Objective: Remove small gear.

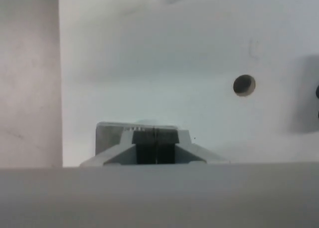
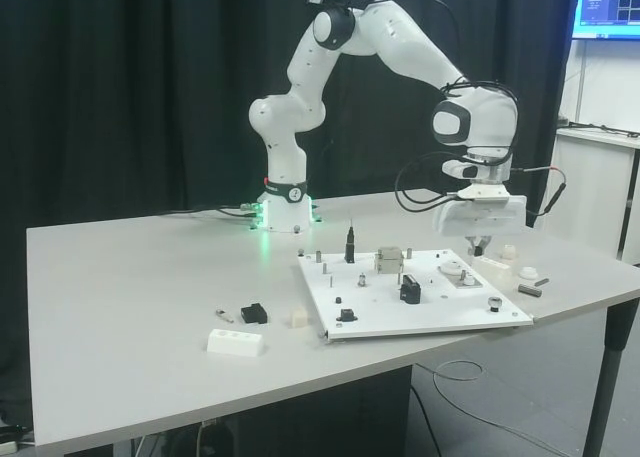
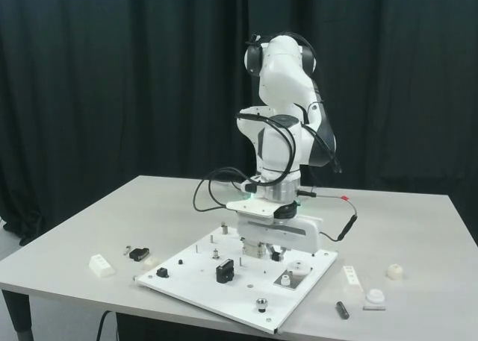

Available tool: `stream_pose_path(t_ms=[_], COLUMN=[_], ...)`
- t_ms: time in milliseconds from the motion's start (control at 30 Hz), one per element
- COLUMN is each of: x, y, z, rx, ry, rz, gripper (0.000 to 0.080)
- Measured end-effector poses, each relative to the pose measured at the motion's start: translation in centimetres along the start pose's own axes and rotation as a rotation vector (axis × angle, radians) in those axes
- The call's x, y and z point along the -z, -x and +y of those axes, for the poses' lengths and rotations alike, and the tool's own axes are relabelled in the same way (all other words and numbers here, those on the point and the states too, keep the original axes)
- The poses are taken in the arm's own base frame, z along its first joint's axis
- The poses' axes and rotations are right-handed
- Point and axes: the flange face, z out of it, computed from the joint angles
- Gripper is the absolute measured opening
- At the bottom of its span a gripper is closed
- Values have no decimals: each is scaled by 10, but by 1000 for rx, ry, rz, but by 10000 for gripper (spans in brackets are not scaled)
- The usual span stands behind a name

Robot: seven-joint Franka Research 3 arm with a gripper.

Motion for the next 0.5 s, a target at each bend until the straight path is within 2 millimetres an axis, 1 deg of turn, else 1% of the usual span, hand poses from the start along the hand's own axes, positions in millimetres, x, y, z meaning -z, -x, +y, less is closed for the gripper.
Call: stream_pose_path(t_ms=[467, 500], x=[-5, -6], y=[13, 14], z=[0, 0], rx=[18, 19], ry=[23, 24], rz=[-10, -11], gripper=[0, 224])
